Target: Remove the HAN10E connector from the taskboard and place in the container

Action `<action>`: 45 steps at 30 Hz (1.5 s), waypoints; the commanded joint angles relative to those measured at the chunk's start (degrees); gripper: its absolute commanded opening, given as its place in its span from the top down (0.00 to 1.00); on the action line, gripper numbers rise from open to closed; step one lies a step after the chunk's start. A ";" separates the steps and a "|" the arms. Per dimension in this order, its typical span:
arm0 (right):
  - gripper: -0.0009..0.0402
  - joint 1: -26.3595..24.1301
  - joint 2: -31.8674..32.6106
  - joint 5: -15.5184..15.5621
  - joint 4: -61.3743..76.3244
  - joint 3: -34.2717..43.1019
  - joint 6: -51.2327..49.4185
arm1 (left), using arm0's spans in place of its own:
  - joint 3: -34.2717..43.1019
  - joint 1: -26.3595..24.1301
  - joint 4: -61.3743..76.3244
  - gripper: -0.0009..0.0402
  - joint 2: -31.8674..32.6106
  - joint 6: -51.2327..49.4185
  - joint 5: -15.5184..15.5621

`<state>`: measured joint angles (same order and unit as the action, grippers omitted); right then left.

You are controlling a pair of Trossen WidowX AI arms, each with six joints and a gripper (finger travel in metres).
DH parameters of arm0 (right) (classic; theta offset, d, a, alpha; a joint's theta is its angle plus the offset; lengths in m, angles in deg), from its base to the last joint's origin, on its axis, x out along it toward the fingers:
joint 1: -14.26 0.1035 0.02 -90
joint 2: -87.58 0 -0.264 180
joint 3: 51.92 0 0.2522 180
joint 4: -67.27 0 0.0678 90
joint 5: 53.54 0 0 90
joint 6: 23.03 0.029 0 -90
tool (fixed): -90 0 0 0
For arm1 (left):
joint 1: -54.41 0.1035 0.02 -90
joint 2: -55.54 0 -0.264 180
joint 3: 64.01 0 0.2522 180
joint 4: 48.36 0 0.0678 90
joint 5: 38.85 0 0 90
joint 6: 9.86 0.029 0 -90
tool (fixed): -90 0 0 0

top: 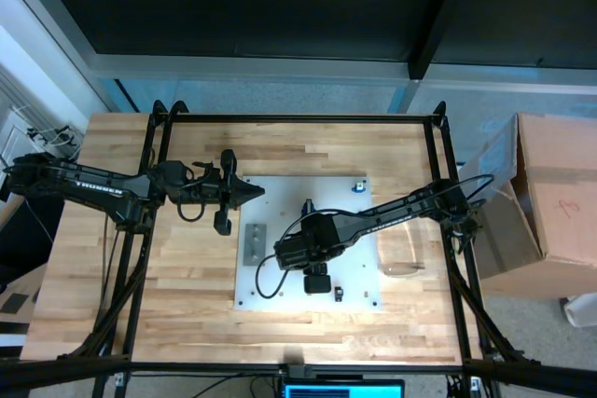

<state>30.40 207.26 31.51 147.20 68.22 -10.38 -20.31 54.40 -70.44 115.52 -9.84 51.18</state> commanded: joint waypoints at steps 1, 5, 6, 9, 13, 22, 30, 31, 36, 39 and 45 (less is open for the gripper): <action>0.95 0.07 -1.22 0.46 1.09 0.04 0.44 | 0.02 0.00 0.00 0.98 0.00 0.00 -0.02; 0.95 0.07 -2.89 0.42 2.27 0.02 0.57 | 0.02 0.02 -0.02 0.98 0.00 0.00 -0.02; 0.95 0.07 -3.19 0.42 2.69 0.02 0.57 | 0.02 0.00 0.00 0.98 0.00 0.00 -0.02; 0.94 0.09 -4.96 -0.09 3.89 -1.11 0.57 | 0.02 0.02 -0.02 0.98 0.00 0.00 -0.02; 0.95 0.24 -9.44 -0.04 2.84 -6.40 1.05 | 0.02 0.00 -0.02 0.98 0.00 0.00 -0.02; 0.95 0.31 -21.88 -0.13 -1.27 -23.19 3.85 | 0.02 0.02 0.00 0.98 0.00 0.00 -0.02; 0.95 0.50 -31.74 -0.22 -1.77 -35.08 6.47 | 0.02 0.02 -0.02 0.98 0.00 0.00 -0.02; 0.95 0.52 -33.00 -0.20 -1.81 -36.54 6.58 | 0.02 0.02 0.00 0.98 0.00 0.00 -0.04; 0.95 0.76 -38.45 -0.22 -1.97 -43.54 8.15 | 0.02 0.02 -0.02 0.98 0.00 0.00 -0.02; 0.95 0.90 -41.44 -0.22 -2.32 -47.58 9.14 | 0.02 0.02 0.00 0.98 0.00 0.00 -0.04; 0.95 1.40 -47.01 -0.20 -2.69 -54.49 10.95 | 0.02 0.00 -0.02 0.98 0.00 0.00 -0.02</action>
<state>31.58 161.25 31.31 144.66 15.05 0.00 -20.31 54.40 -70.46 115.50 -9.84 51.16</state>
